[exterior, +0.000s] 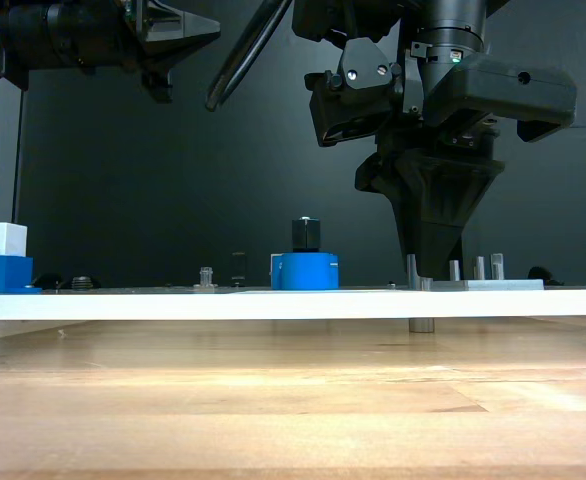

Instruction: Pick the 16mm cylinder and place it in the container

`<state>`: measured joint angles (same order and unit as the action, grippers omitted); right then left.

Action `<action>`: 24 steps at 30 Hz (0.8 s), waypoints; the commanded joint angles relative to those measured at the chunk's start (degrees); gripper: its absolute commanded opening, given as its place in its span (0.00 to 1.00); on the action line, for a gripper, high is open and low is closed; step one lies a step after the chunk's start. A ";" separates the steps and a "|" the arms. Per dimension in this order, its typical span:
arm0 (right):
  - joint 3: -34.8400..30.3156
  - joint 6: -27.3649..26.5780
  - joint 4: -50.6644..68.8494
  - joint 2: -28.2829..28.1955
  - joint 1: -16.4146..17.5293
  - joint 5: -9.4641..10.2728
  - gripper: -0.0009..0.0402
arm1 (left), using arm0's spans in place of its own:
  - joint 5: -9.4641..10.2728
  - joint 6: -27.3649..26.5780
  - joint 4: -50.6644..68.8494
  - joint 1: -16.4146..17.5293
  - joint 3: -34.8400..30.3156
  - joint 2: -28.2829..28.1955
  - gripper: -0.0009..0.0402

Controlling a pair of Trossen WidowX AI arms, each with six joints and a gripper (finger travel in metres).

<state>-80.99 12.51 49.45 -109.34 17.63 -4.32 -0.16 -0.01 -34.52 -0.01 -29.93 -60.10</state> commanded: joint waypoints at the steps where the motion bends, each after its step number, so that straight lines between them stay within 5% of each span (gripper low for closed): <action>1: -0.02 0.04 0.04 0.39 0.00 -0.04 0.06 | -0.02 0.02 0.00 0.00 -0.02 0.00 0.02; 24: -0.02 0.68 2.32 6.91 0.00 -0.17 0.06 | -0.02 0.00 0.00 0.00 -0.02 0.00 0.02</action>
<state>-80.99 13.02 51.59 -102.74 17.61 -4.71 -0.16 -0.01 -34.52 -0.01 -29.95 -60.10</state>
